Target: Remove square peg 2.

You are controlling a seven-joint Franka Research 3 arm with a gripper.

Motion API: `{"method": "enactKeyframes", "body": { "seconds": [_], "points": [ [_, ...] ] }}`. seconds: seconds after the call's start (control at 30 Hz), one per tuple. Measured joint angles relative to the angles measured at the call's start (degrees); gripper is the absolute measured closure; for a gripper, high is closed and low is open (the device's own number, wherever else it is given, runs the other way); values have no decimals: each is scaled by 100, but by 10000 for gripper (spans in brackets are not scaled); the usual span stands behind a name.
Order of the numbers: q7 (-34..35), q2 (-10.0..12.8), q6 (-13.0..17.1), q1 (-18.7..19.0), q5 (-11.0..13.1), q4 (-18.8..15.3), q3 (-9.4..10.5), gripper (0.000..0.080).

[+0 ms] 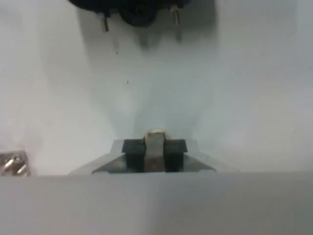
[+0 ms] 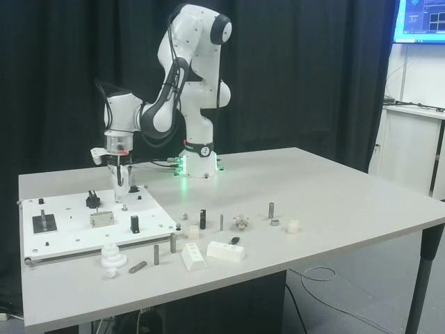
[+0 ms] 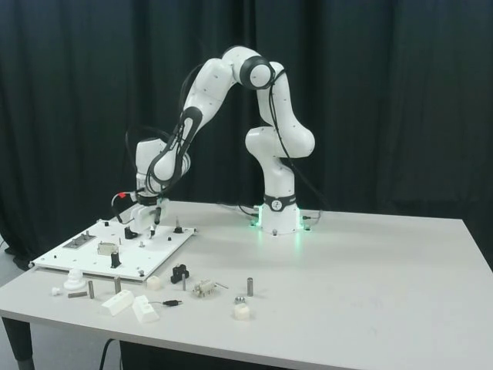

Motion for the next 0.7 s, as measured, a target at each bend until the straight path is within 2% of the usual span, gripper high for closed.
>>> {"method": "enactKeyframes", "body": {
  "seconds": [0.17,0.33,0.53,0.7],
  "points": [
    [-4,-147,-129,145,-329,-17,-203,725],
    [-3,-393,-342,321,-611,-25,-501,725],
    [48,-797,-696,514,-1022,-15,-891,726],
    [216,-1190,-1012,581,-1464,26,-1106,727]
  ]
}}
